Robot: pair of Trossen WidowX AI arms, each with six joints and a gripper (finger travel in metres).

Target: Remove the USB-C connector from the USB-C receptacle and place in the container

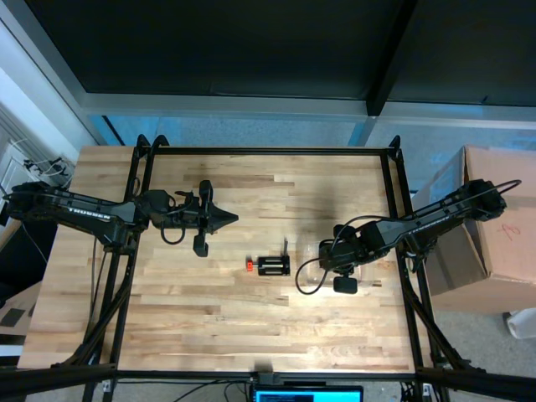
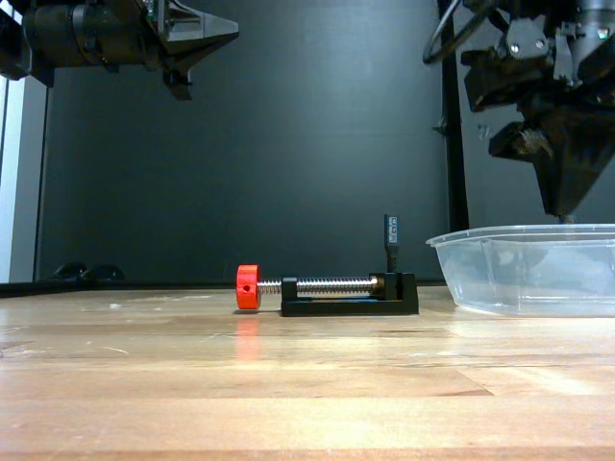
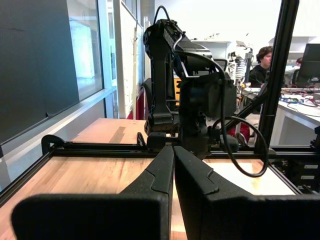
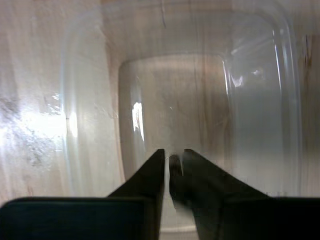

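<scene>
A black screw clamp (image 2: pixel 351 293) with a red knob (image 2: pixel 248 286) lies mid-table and holds the USB-C receptacle (image 2: pixel 391 232) upright; the clamp (image 1: pixel 273 266) also shows in the high view. My right gripper (image 4: pixel 173 159) points straight down into the clear container (image 4: pixel 100 100), shut on a small dark USB-C connector (image 4: pixel 175 164) pinched at its tips. In the low view the right gripper (image 2: pixel 562 209) hangs just above the container's rim (image 2: pixel 519 233), clear of the receptacle. My left gripper (image 1: pixel 231 219) hovers high at the left, shut and holding nothing (image 3: pixel 173 150).
A black frame rail (image 1: pixel 268 152) runs around the table. A cardboard box (image 1: pixel 494 234) stands beyond the right edge. A screen (image 1: pixel 306 394) sits at the near edge. The right arm's cable (image 1: pixel 308 280) loops over the container.
</scene>
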